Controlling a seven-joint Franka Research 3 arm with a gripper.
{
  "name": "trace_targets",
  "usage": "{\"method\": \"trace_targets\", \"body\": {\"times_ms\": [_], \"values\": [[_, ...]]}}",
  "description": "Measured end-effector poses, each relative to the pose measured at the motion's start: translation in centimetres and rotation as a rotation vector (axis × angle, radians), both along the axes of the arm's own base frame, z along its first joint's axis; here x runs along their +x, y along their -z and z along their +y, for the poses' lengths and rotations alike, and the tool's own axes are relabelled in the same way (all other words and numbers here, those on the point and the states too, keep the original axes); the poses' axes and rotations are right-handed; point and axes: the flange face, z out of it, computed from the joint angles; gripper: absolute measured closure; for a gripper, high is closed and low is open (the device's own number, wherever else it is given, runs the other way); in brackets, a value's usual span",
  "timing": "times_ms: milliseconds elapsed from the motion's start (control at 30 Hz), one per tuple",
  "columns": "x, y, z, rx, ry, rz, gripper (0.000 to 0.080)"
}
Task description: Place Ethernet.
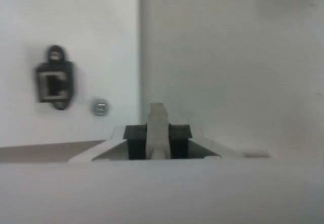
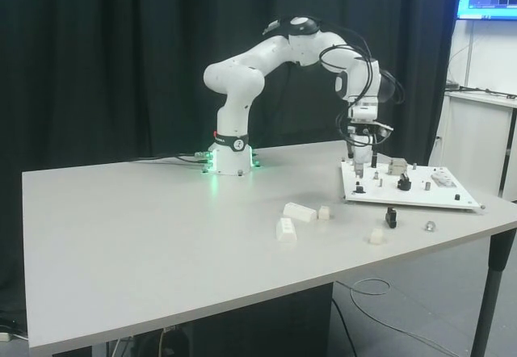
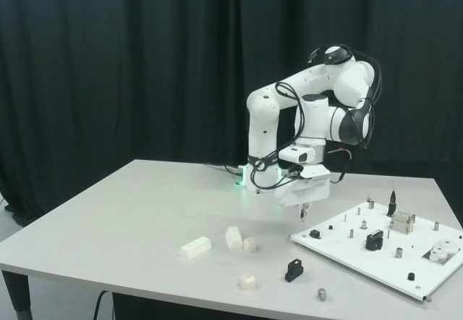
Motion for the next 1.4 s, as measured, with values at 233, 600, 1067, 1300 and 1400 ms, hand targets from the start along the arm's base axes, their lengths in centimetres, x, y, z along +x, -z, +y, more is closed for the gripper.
{"method": "trace_targets", "body": {"times_ms": [233, 600, 1067, 1300, 1400], "values": [[2.1, 0.2, -1.8, -0.016, -0.019, -0.014, 0.0722], [5.9, 1.3, -4.0, -0.020, -0.046, -0.004, 0.0722], [8.6, 2.9, -5.2, -0.010, -0.075, 0.028, 0.0722], [9.0, 3.5, -5.1, -0.009, -0.100, 0.042, 0.0722], [9.1, 3.7, -5.0, -0.009, -0.102, 0.044, 0.0722]]}}
